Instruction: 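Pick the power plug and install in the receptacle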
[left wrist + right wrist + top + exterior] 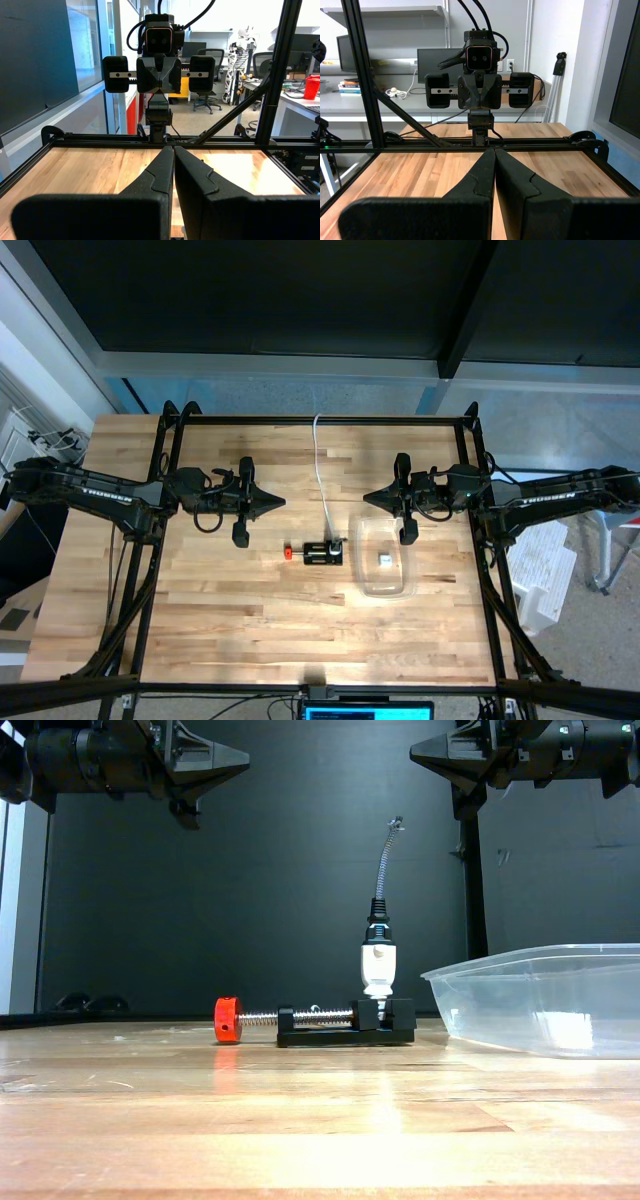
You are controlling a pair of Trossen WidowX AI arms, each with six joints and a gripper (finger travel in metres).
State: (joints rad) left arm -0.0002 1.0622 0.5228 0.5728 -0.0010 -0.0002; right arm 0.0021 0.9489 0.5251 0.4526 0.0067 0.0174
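left gripper (282, 503) and right gripper (366, 498) hung clenched, empty, above the tabletop (220, 610); receptacle (378, 965) stood upright in the vise (345, 1018).

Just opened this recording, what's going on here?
Nothing is being handled. The left gripper and right gripper hang shut above the table, facing each other, both empty. Between and below them, the black vise with a red knob clamps the white receptacle upright, its cable running away across the table. A clear tray right of it holds a small pale cube. I cannot make out the black power plug.
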